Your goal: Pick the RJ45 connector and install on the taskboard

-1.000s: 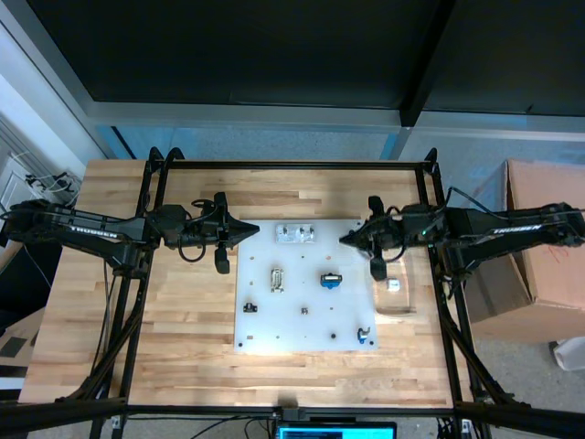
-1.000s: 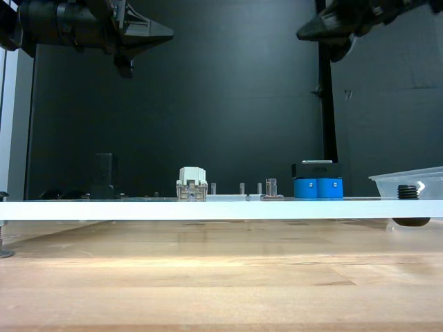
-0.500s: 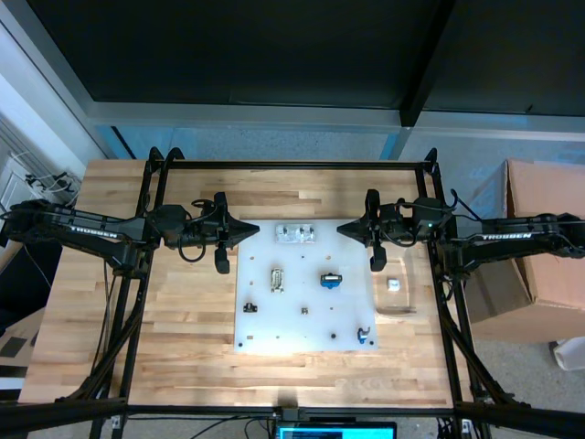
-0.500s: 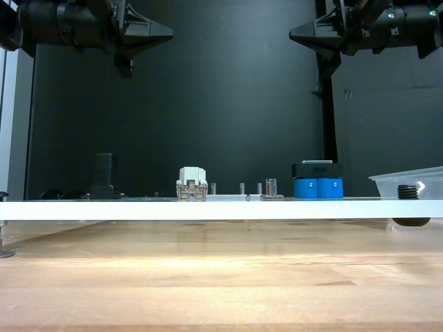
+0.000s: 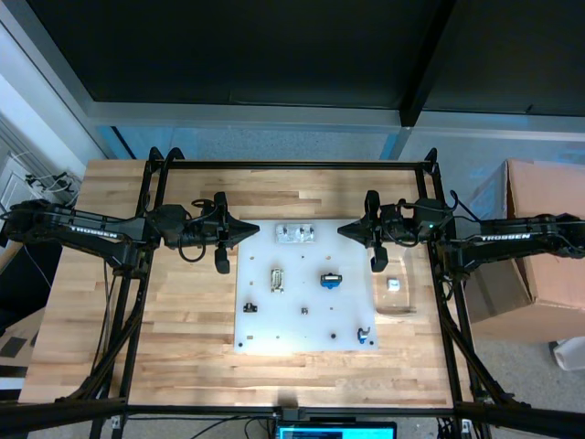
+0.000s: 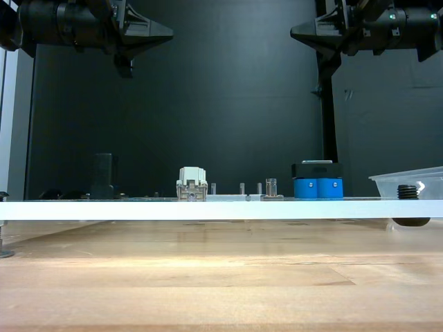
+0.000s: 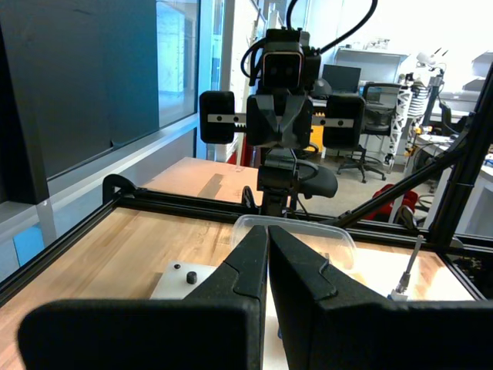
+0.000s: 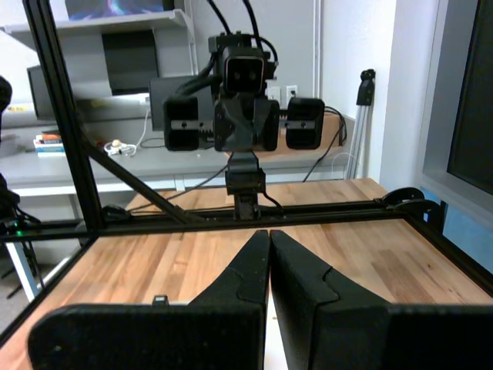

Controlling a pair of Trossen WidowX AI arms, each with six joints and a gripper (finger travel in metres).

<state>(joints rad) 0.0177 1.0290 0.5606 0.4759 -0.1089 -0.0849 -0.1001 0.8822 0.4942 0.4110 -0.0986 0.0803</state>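
**Left end effector** (image 5: 252, 230): held high above the bench (image 5: 183, 347), just off the far left corner of the white board (image 5: 274, 315). The left wrist view shows its fingers pressed together with nothing between them.

**Right end effector** (image 5: 342, 230): held high over the far right part of the board, facing the left one. The right wrist view shows its fingers pressed together on nothing.

**RJ45 connector** (image 5: 363, 331): neither end effector holds it. In the high view a dark grey piece covers the top of the blue jack (image 5: 364, 337) at the board's near right corner, which suggests the connector is in its seat. How deep it sits cannot be told.

**Clear tray** (image 5: 402, 310): stands just right of the board. The white block (image 5: 393, 284) in it shows nothing darker on top.

**Handling notes (judgement):**
- The connector is likely light; its clear plug is hard plastic and probably slippery.
- Its latch tab is probably thin and easily broken.
- The grey cable is likely springy enough to twist or tug the plug.
- Any further grasp is best taken across the sides of the grey boot, not on the cable or the latch.
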